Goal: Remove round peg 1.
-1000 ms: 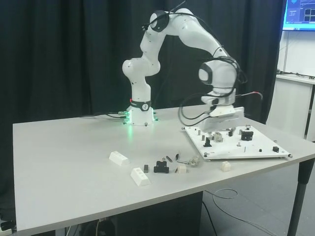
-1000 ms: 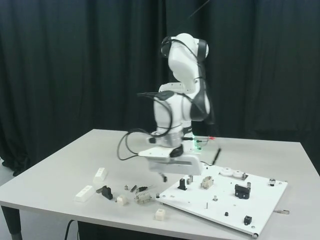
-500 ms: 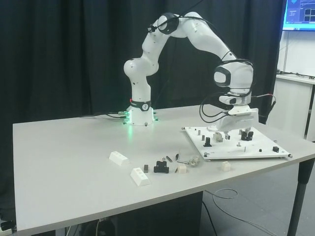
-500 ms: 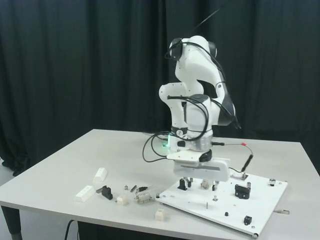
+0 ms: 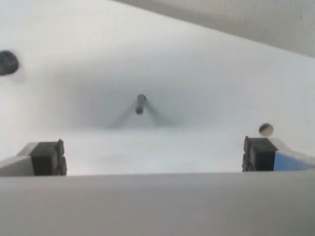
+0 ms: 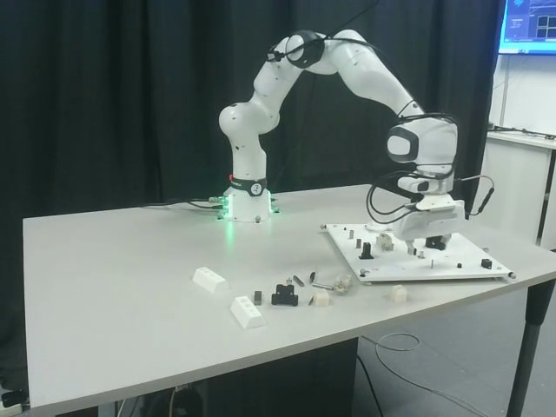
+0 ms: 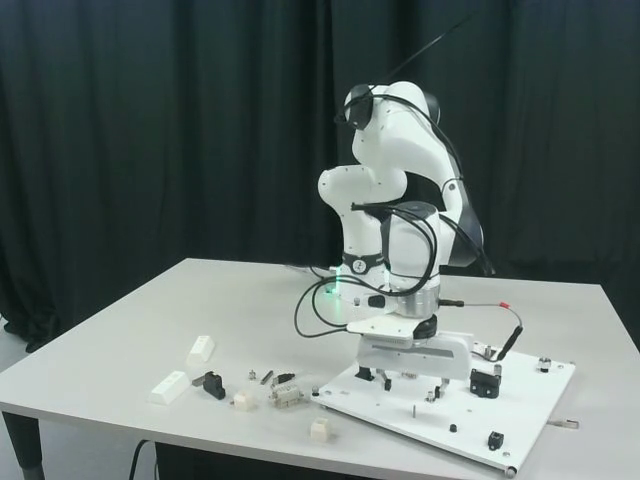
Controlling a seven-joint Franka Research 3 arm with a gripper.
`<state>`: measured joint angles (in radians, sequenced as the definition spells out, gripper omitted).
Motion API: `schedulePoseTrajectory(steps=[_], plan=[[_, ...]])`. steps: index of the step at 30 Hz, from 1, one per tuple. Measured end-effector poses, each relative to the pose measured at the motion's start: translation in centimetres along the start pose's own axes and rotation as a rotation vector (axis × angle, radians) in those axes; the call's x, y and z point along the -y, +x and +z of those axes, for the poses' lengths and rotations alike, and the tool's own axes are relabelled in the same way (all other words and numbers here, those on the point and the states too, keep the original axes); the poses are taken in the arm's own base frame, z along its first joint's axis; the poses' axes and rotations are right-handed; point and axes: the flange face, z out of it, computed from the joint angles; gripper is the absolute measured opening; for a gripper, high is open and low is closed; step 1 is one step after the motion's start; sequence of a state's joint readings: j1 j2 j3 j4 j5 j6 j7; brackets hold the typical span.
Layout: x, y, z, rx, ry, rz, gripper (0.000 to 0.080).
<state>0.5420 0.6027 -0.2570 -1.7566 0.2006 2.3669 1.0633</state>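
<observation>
Wrist view, hand spread wide, round peg 1 upright between fingertips, untouched.

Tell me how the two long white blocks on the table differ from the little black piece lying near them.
The white blocks are long, pale and low; the black piece is dark, shorter and knobbly, with a part sticking up. The blocks lie farther from the white board, the black piece closer to it. All three rest loose on the grey table, away from the end effector.

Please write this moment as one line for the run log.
phase: approach | gripper: open, above white board | round peg: upright in board, between the fingers, not gripped
</observation>
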Motion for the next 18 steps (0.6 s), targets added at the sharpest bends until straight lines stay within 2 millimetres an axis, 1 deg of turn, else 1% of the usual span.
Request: schedulePoseTrajectory(steps=[8, 18], plan=[[0.7, 0.5, 0.5, -0.01, -0.003, -0.003, 0.08], [1.4, 0.5, 1.2, -0.01, -0.015, -0.008, 0.08]])
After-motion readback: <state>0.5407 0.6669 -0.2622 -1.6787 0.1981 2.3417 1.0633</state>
